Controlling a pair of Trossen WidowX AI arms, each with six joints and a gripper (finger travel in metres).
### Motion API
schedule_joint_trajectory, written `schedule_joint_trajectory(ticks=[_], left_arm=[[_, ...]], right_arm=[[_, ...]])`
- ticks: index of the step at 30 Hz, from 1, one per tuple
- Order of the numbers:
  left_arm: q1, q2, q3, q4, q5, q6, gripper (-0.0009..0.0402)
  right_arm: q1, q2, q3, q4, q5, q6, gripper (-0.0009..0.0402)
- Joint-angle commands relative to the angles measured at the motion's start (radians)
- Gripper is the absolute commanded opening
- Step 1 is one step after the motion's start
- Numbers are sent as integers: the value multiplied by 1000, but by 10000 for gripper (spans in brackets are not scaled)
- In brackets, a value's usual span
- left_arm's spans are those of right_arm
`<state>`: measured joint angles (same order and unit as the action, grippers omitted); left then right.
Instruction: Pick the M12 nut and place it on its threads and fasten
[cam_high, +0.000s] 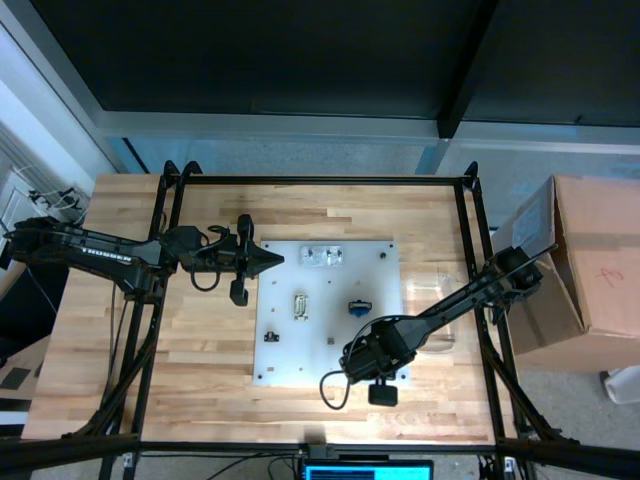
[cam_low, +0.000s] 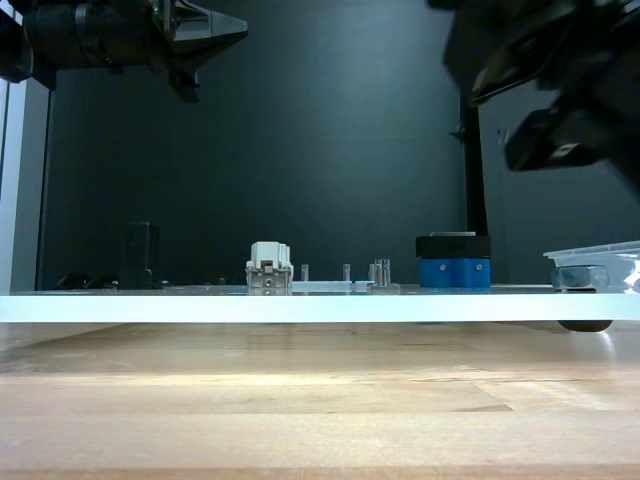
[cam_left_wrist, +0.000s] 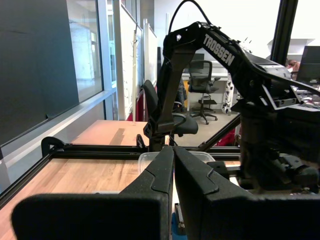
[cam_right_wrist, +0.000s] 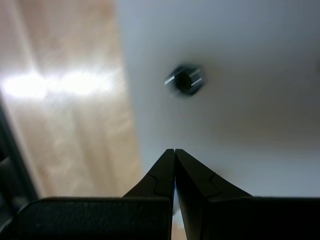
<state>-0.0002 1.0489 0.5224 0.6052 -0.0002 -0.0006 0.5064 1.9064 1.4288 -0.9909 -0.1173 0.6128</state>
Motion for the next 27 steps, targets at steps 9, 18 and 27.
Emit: schedule_joint_trajectory(ticks=[9, 18, 27], left_arm=[[0, 0, 0, -2, 0, 0, 0], [0, 0, 0, -2, 0, 0, 0], [0, 0, 0, -3, 0, 0, 0]], right_arm=[[2, 14, 0, 37, 237, 72, 0], [5, 60, 0, 117, 205, 86, 0], [6, 26, 0, 31, -8, 63, 0]])
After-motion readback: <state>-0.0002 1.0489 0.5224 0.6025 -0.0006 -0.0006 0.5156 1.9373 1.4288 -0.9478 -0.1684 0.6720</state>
